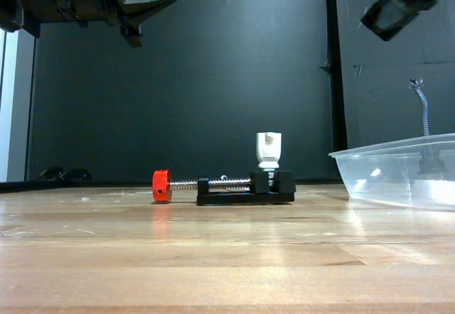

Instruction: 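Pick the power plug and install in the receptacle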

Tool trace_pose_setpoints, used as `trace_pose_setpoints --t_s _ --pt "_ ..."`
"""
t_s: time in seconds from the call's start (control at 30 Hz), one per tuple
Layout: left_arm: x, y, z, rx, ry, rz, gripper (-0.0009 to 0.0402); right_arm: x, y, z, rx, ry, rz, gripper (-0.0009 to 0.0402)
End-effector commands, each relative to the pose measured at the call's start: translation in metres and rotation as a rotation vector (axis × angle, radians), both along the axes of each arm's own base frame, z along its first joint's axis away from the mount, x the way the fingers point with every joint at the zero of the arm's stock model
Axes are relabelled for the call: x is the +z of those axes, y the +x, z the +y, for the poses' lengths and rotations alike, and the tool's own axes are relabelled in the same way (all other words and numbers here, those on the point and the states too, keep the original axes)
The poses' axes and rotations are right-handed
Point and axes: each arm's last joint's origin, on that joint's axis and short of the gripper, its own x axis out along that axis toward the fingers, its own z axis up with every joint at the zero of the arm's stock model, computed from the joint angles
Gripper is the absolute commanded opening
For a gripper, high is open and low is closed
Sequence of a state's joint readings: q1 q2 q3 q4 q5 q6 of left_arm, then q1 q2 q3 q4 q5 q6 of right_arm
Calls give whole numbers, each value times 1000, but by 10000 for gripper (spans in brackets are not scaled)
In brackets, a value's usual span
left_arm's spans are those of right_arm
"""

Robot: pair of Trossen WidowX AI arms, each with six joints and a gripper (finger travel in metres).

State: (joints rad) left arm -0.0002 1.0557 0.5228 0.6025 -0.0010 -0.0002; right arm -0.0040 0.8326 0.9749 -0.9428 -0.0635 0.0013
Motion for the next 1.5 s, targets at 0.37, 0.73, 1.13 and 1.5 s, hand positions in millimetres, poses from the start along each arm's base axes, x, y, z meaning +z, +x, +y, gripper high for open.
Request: trace_pose_setpoints --t_s 0.37,0.73,1.13,1.5 --pt "0 0 0 0 0 0 0 -15 -2 23 29 -2 195 0" --pt "0 0 0 0 0 0 0 -30 10 31 -22 -40 334 74" --pt "0 0 0 0 0 0 0 -64 34 46 -33 -60 456 211" --pt "0 0 0 0 0 0 0 -95 43 56 -41 -71 465 249"
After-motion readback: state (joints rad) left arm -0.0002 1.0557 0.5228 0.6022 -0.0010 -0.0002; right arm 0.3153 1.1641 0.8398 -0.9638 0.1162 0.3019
